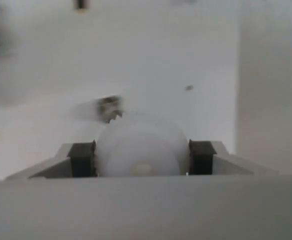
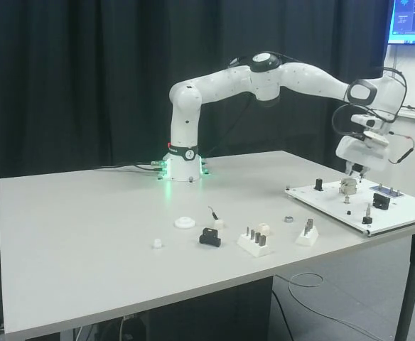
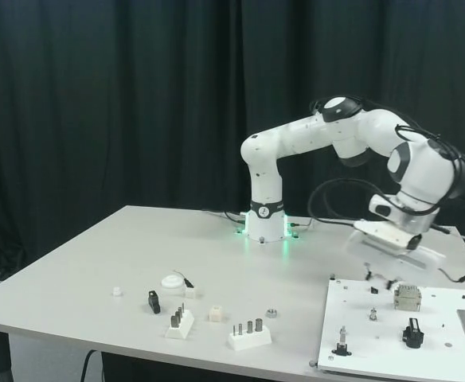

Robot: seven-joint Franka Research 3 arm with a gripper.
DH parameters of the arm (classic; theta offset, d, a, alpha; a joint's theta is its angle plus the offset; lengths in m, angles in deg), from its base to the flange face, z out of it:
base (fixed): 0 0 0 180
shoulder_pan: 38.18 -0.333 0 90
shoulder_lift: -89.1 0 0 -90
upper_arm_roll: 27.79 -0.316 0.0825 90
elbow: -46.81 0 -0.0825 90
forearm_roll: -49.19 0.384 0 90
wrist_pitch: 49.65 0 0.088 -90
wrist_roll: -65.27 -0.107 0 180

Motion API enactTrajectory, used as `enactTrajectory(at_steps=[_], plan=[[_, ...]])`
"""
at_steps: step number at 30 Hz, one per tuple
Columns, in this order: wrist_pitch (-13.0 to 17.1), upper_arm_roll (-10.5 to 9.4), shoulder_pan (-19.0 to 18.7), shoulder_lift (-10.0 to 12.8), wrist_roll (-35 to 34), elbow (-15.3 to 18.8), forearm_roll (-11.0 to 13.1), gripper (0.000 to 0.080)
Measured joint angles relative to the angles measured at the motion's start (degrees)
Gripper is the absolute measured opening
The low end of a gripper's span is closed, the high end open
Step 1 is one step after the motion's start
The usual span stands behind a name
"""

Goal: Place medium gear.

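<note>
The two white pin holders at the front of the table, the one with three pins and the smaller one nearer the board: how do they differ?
In the first room view, the three-pin holder is wider and carries three upright grey pins in a row. The smaller holder carries fewer pins, set close together. The three-pin holder stands nearer the table's front edge and farther from the white board; the smaller holder stands almost beside that board. Both are white blocks resting flat on the grey table.

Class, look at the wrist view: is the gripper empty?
No, the gripper is shut on a round white gear, which sits clamped between its two black pads.
</note>
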Motion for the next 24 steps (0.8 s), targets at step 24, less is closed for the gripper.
enactTrajectory(at_steps=[24], plan=[[-0.2, 2.78, -1.0, -0.7, 19.4, 18.6, -2.7, 0.0397]])
